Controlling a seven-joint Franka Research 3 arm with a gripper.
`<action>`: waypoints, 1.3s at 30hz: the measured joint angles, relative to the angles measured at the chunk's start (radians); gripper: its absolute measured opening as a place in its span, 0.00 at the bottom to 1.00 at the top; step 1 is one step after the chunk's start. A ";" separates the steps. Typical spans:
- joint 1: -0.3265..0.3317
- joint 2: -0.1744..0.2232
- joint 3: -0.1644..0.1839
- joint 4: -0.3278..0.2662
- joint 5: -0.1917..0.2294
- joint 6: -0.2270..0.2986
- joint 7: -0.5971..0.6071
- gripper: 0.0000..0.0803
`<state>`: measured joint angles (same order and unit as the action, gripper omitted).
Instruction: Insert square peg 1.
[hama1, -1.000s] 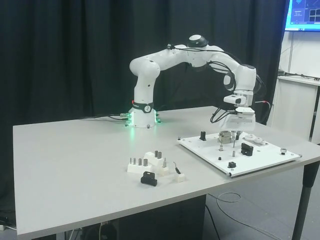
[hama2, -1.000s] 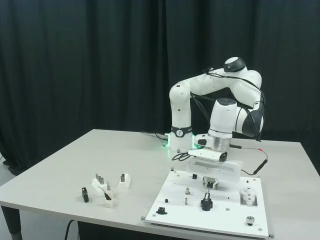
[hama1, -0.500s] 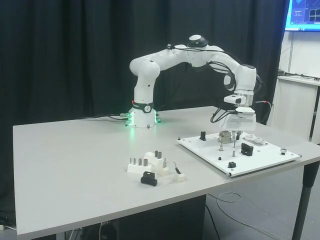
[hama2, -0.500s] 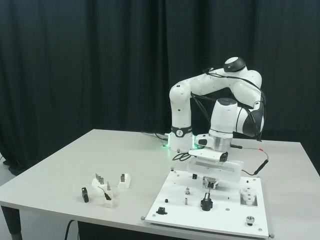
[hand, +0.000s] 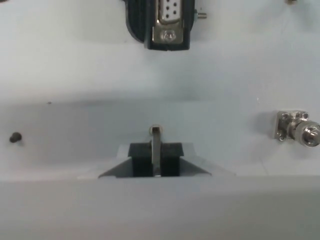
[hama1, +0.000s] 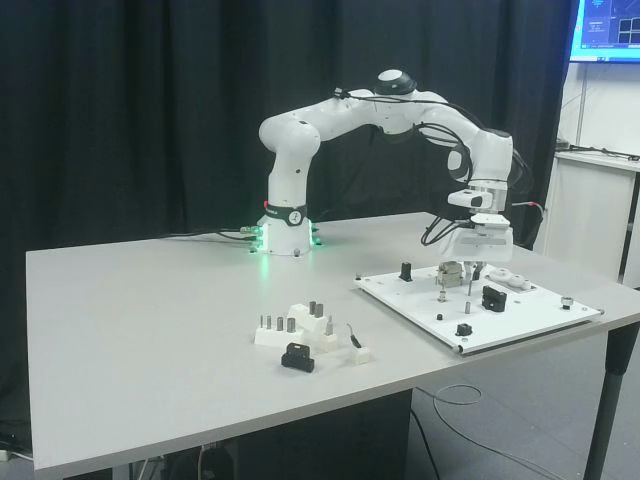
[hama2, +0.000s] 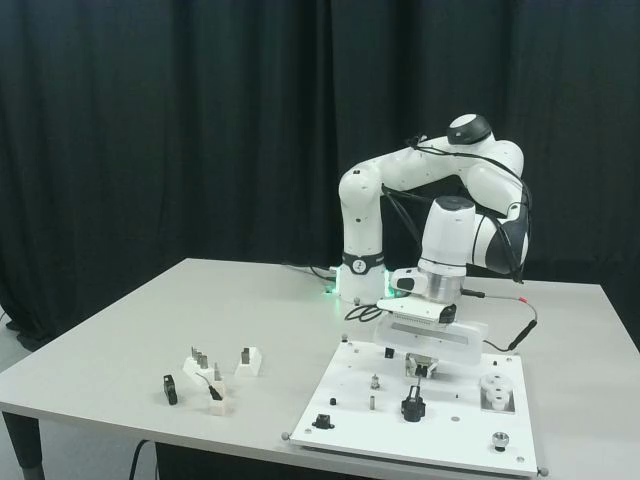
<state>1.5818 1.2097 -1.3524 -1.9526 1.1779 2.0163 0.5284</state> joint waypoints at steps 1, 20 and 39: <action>0.000 0.000 0.000 0.000 0.000 0.001 0.000 0.04; 0.001 0.001 0.007 -0.002 -0.002 0.013 0.001 0.04; -0.008 -0.003 0.003 0.001 0.009 -0.009 0.001 0.04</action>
<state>1.5738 1.2070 -1.3493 -1.9521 1.1868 2.0077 0.5291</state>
